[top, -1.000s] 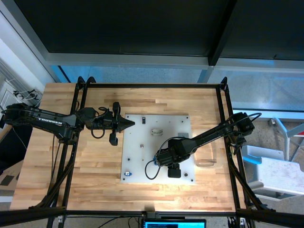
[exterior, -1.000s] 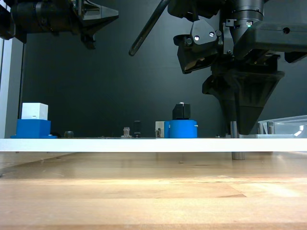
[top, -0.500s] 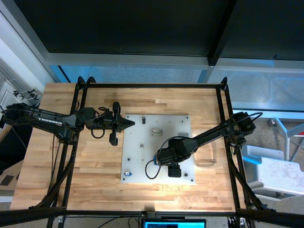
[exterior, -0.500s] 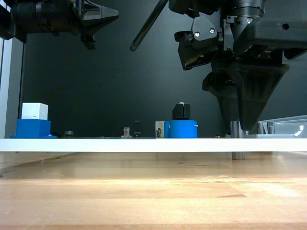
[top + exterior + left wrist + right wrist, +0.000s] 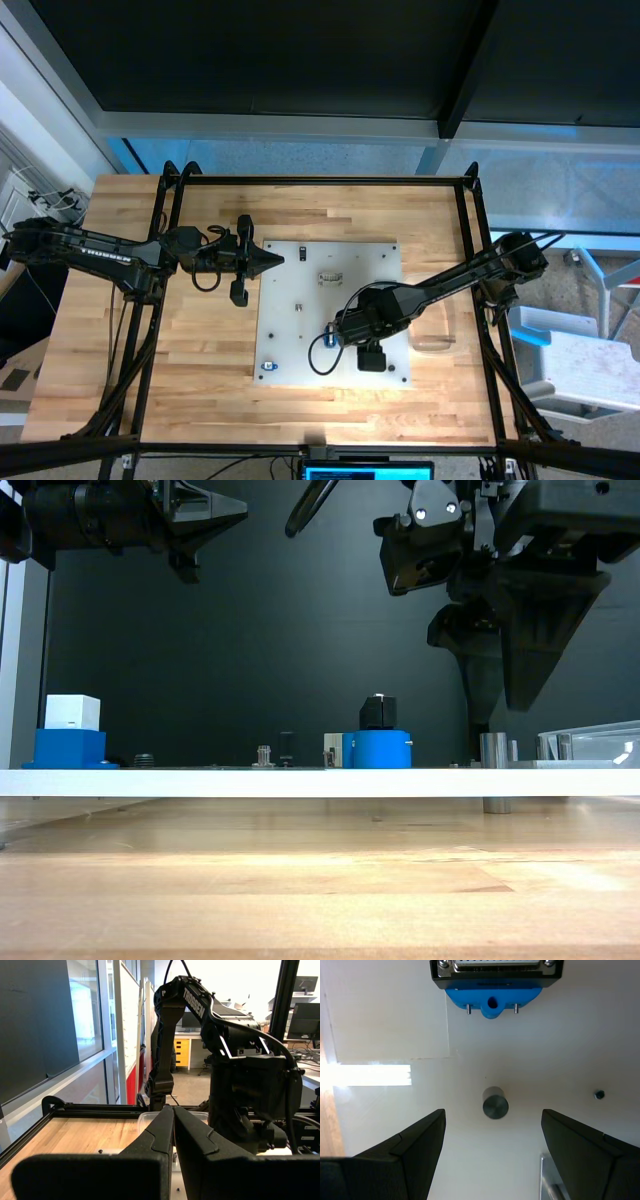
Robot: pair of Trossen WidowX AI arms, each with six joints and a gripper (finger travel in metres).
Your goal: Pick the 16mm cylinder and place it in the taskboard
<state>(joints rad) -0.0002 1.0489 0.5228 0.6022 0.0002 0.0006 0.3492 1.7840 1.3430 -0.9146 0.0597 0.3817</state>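
When looking level along the table, find the peg (image 5: 494, 750) standing upright in the white board (image 5: 250, 782), toward its near right part. Note it poking up a little above the plate and down a little beneath it.

Find the right gripper (image 5: 500, 712) straight above, pointing down, lifted clear of the peg and touching nothing. Through the right wrist camera, see its two fingers (image 5: 405, 1160) spread wide and holding nothing. See too the peg's round top lying on the white surface between them, apart from both.

Left of the peg on the board, note a blue fitting (image 5: 380, 750) with a dark part on top. Farther left, near the board's near left corner, note a blue block (image 5: 70, 748) carrying a white cube (image 5: 72, 712). Just off the board's right edge, find a clear tray (image 5: 435, 330) on the wooden table (image 5: 200, 400).

See the left gripper (image 5: 173, 1107) held high near the board's far left corner, well apart from the peg. Note it pointing right, with both fingers pressed together and nothing between them.
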